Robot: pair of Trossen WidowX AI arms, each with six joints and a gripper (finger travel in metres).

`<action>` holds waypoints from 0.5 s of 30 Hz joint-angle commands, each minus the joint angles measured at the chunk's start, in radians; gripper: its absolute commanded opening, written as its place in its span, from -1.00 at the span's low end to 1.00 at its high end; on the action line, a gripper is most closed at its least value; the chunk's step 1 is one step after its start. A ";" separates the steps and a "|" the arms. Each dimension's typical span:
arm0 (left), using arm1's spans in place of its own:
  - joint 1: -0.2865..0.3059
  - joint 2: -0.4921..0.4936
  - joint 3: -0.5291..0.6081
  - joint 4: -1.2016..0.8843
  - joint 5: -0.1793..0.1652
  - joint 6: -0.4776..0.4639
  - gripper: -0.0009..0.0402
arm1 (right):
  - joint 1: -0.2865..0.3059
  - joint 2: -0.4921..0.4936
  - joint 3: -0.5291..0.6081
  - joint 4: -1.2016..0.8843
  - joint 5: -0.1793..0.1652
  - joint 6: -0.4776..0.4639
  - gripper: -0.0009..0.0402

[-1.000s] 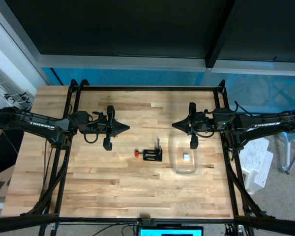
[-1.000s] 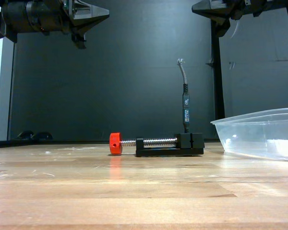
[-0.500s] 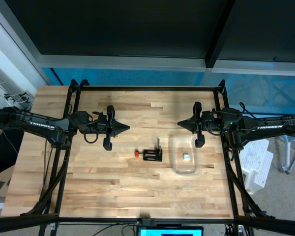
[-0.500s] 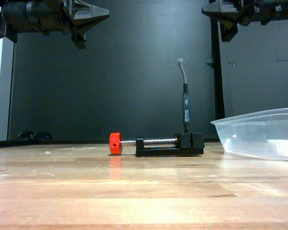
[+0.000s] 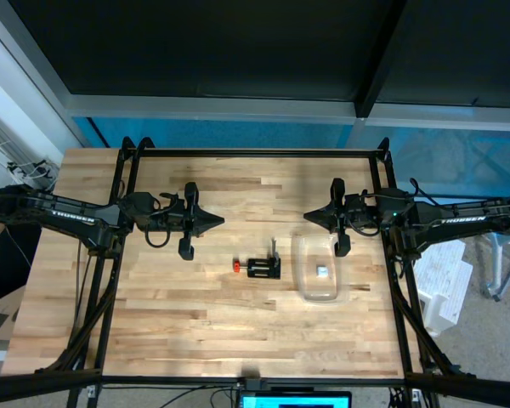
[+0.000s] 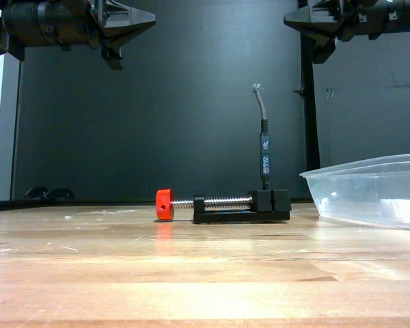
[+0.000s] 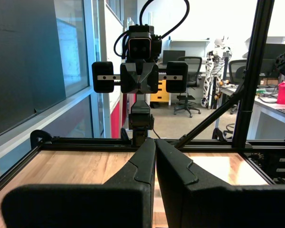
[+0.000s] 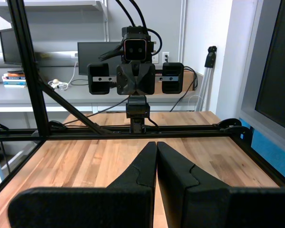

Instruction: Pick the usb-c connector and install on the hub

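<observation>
USB-C connector (image 6: 264,154) stands upright on the black tab clamped in the vise (image 6: 239,205), with nothing gripping it. Its grey braided cable (image 6: 260,102) rises from it and curls toward 11 o'clock at the tip in the low view. Red knob (image 6: 165,204) is on the vise's 9 o'clock end. The vise sits on the bare counter (image 5: 195,323) near its middle.

Clear tray (image 6: 369,188) is at 3 o'clock from the vise, near it but apart. In the high view the white block (image 5: 322,271) lies in the tray and shows plain white.

Left end effector (image 7: 155,142) is pressed together with its fingers touching, pinching nothing. It hangs high over the counter at about 10 o'clock from the vise, pointing toward 3 o'clock.

Right end effector (image 8: 156,145) is also pressed together on nothing. It is raised well above the counter at about 1 o'clock from the vise, beyond the tray's far end, pointing toward 9 o'clock. The two face each other tip to tip, well apart, both far from the connector.
</observation>
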 commanded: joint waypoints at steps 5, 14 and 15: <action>0.000 0.000 0.000 0.000 0.000 0.000 -0.96 | 0.001 0.024 0.001 0.030 0.008 -0.001 -0.96; 0.000 0.000 0.000 0.000 0.000 0.000 -0.96 | 0.001 0.025 -0.010 0.031 0.011 -0.001 -0.96; 0.000 0.000 0.000 0.000 0.000 0.000 -0.96 | 0.001 0.025 -0.013 0.031 0.011 -0.002 -0.96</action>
